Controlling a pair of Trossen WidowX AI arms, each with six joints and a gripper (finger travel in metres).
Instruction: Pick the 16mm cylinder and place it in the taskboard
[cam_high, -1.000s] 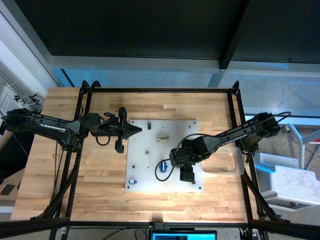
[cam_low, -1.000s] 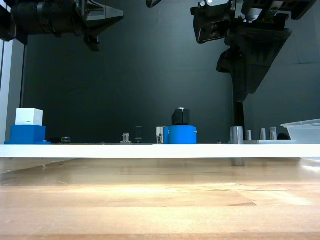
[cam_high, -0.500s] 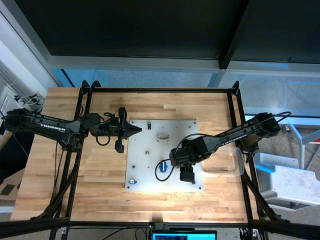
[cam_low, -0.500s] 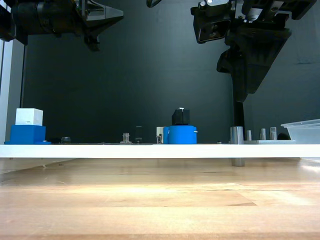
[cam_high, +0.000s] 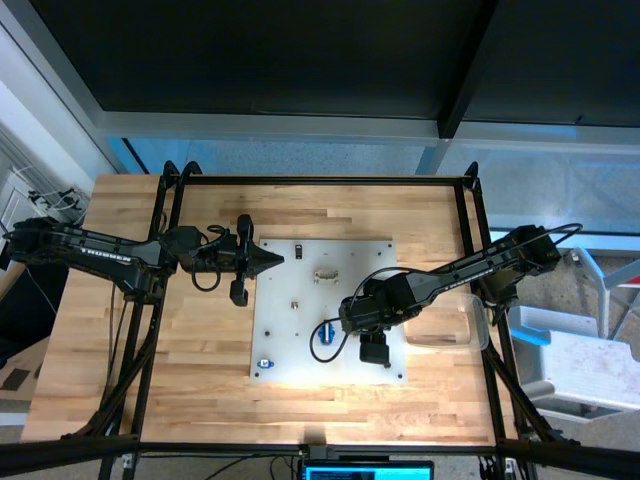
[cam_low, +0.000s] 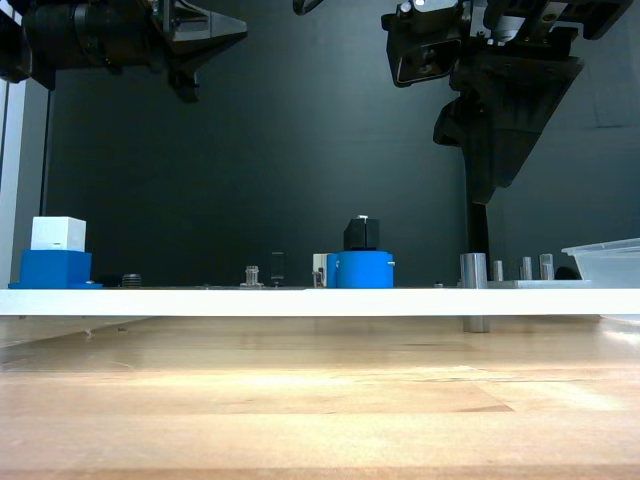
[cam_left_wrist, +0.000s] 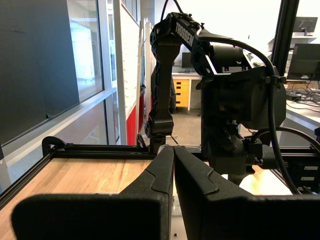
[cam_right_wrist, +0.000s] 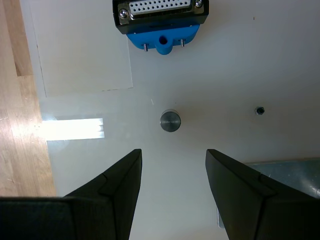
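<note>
One left gripper (cam_high: 278, 259), one right gripper (cam_right_wrist: 173, 154), one taskboard (cam_high: 290, 345), one 16mm cylinder (cam_right_wrist: 170, 121)

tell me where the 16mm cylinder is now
In the right wrist view the 16mm cylinder stands in the taskboard near the blue connector, under the open right gripper; the left gripper hovers at the board's left edge.

The wooden table (cam_high: 200, 390) carried the white taskboard (cam_high: 285, 340) flat at its middle, a clear plastic bin (cam_high: 450, 343) just beside the board's right edge, a black frame (cam_high: 320, 181) ringing both.
</note>
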